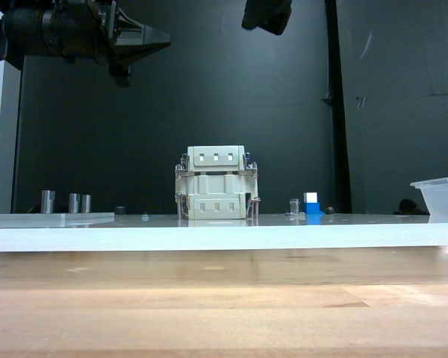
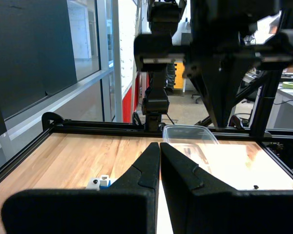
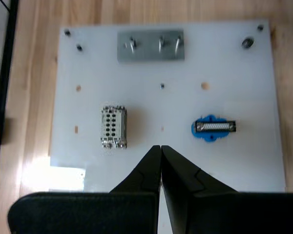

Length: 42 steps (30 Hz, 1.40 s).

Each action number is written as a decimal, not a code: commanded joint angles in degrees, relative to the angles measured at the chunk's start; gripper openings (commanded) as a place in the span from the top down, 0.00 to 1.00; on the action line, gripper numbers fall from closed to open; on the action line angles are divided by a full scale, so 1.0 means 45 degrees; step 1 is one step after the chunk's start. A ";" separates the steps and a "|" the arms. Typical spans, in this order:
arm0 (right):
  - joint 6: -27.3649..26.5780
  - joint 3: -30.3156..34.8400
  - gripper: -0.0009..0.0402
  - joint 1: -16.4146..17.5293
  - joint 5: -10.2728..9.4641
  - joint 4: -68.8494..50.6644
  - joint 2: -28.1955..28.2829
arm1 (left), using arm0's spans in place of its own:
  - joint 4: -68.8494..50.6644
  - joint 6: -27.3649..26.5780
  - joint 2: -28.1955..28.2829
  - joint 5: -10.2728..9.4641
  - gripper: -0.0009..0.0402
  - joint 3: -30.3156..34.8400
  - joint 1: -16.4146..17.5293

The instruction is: Remove the HAN10-E connector and place it in the container

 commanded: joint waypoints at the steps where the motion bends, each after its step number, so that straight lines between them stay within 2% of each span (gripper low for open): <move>1: 0.0267 0.0622 0.98 0.0151 0.0000 -0.0413 0.0636 | 0.0000 0.0000 0.0005 0.0005 0.98 0.0005 0.0005; 14: 0.0991 0.3517 0.98 0.0743 0.0102 -0.1919 0.3201 | 0.0000 0.0000 0.0005 0.0005 0.98 0.0005 0.0000; 18: 0.1132 0.4575 0.94 0.0840 0.0102 -0.2458 0.3997 | 0.0000 0.0000 0.0005 0.0005 0.98 0.0005 0.0005; 25: 0.1175 0.5693 0.80 0.0933 -0.0015 -0.2725 0.5056 | 0.0000 0.0000 0.0005 0.0005 0.98 0.0005 0.0005; 35: 0.1185 0.5625 0.53 0.1044 -0.0005 -0.2914 0.5673 | 0.0000 0.0000 0.0005 0.0005 0.98 0.0005 0.0005; 42: 0.1287 0.4906 0.36 0.1156 0.0068 -0.2686 0.5673 | 0.0000 0.0000 0.0005 0.0005 0.98 0.0005 0.0005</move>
